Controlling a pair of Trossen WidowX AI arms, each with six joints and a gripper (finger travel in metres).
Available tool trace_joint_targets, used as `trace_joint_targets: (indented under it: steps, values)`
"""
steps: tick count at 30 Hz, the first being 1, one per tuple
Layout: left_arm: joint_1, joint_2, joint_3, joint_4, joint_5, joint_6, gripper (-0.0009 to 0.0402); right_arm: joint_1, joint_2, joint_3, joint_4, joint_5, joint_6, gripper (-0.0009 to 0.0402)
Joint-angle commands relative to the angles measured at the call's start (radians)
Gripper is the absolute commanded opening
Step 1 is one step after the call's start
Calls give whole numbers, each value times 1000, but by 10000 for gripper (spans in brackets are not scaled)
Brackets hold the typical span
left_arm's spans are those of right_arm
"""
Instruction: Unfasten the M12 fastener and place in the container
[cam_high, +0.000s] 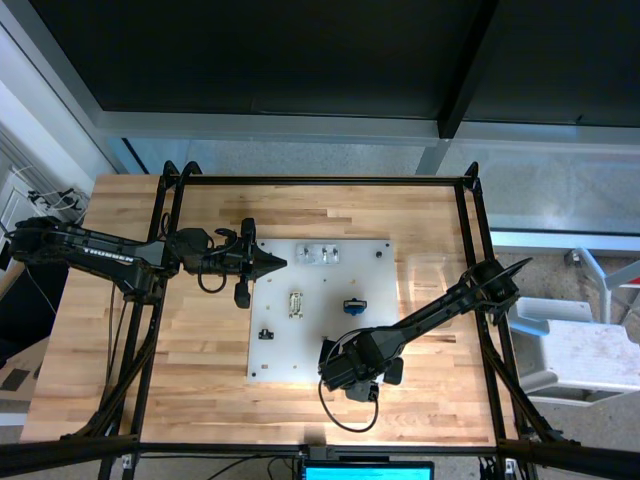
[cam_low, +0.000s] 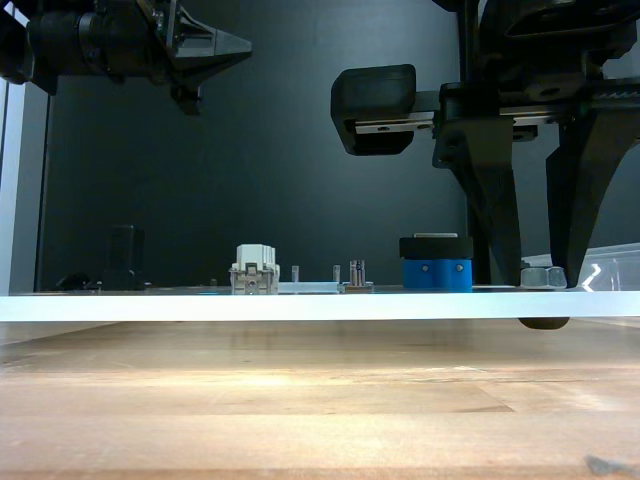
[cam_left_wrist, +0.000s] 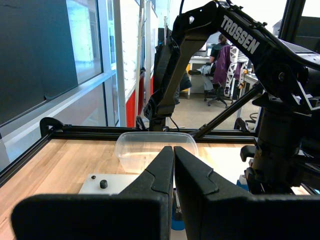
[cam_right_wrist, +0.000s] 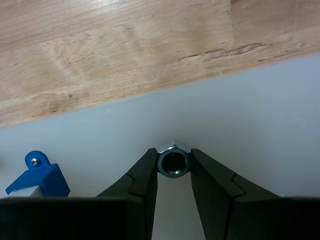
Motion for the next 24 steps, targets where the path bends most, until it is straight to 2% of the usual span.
trace_joint_targets:
  steps: [1,8,14,16,20,22,24]
  values:
    - [0,0,0,0,0,0,0,0,0,0,-1,-1,1,97]
    - [0,0,0,0,0,0,0,1,0,2,-2,0,1,183]
    - [0,0,0,0,0,0,0,1,-24,3,-5,0,37,216]
    - [0,0,0,0,0,0,0,1,-41,3,-6,0,139,216]
    - [0,0,0,0,0,0,0,0,-82,2,-6,0,517,202]
    - [0,0,0,0,0,0,0,0,-99,2,-7,-3,697,180]
    - [0,0,0,0,0,0,0,2,-111,0,-7,-5,838,148]
